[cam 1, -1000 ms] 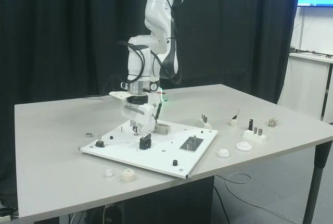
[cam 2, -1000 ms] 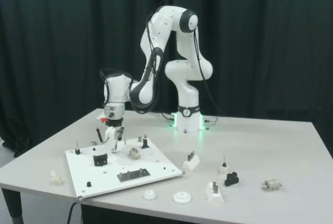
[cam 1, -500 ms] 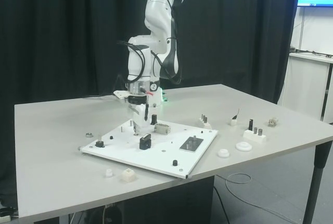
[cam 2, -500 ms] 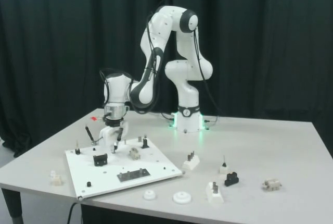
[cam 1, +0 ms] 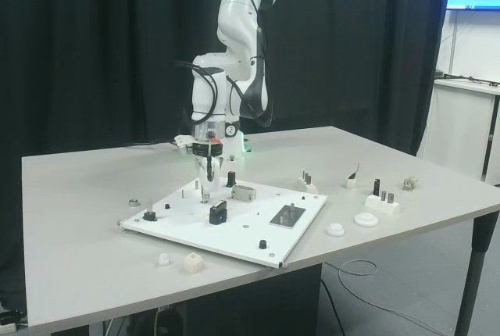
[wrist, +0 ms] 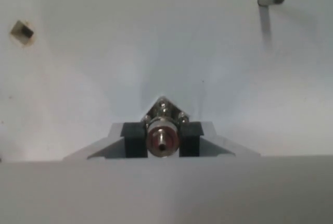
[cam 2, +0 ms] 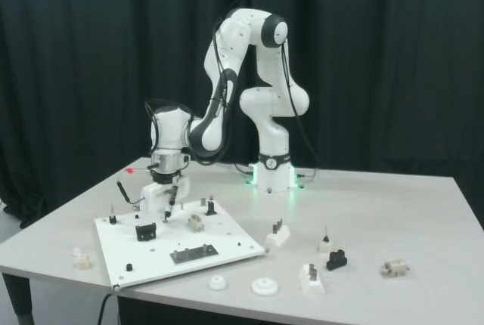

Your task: Insert BNC.

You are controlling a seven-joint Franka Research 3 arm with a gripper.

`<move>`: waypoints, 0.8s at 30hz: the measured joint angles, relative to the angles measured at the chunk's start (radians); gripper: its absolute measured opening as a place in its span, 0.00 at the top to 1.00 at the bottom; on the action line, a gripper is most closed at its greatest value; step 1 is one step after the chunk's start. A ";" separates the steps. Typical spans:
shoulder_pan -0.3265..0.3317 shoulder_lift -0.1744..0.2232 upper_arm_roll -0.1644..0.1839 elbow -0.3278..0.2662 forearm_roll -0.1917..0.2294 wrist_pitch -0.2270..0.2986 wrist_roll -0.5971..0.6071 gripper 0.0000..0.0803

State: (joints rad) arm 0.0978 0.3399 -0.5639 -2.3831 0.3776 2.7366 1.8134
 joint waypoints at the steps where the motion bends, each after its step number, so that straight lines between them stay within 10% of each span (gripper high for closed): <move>1: 0.000 0.000 0.000 0.000 0.000 0.000 0.007 0.84; 24: 0.001 0.001 -0.002 0.002 0.000 -0.001 0.230 0.84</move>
State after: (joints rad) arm 0.0988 0.3412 -0.5662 -2.3812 0.3776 2.7360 2.0438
